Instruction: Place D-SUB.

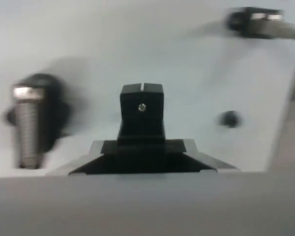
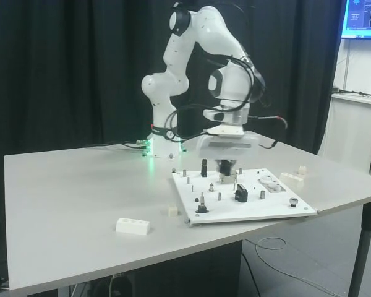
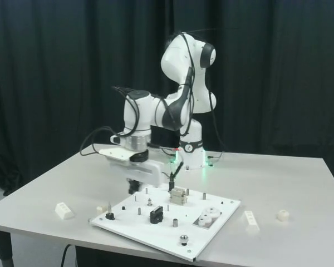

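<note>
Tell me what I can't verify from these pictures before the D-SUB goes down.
- Gripper fingers: the hand's body hides them in both room views; only a black part shows in the wrist view.
- D-SUB: too small to pick out on the white board.
- Bolt in the wrist view: blurred.

White arm [image 3: 172, 108] — black cables

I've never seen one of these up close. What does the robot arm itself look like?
The arm is white, built of rounded, bulging segments with black rings at its joints. Black cables loop along it to the wrist. Its base glows green. The gripper is a flat white block with dark jaws.
</note>
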Controlling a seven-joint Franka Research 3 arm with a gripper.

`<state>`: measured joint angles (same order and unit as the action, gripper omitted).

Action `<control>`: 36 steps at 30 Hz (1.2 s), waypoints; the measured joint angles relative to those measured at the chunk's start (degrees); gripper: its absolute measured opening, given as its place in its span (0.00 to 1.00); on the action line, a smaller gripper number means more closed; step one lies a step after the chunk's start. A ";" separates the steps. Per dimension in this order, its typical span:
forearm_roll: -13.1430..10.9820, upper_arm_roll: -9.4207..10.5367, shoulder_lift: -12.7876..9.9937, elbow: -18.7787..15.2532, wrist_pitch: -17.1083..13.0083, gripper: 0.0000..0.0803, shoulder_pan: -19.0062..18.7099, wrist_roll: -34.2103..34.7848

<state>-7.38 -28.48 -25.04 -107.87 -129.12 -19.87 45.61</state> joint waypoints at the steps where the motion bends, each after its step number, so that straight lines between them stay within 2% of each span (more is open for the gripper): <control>1: 0.60 0.00 0.00 -0.04 0.01 0.19 0.53 -0.13; 7: 3.33 0.16 0.00 -0.42 0.02 0.19 4.66 -3.21; 13: 3.39 0.31 0.00 -1.21 -0.22 0.19 8.94 -7.85; 19: 3.18 0.43 0.00 -2.66 -1.81 0.19 12.60 -13.13; 24: 2.22 0.47 -0.04 -4.47 -3.82 0.19 14.90 -17.59; 30: 0.49 0.46 -0.35 -6.98 -7.67 0.19 17.14 -22.62; 36: -2.51 0.46 -1.40 -8.97 -12.10 0.19 18.90 -26.90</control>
<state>-9.89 -28.02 -26.45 -116.84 -141.22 -0.97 18.71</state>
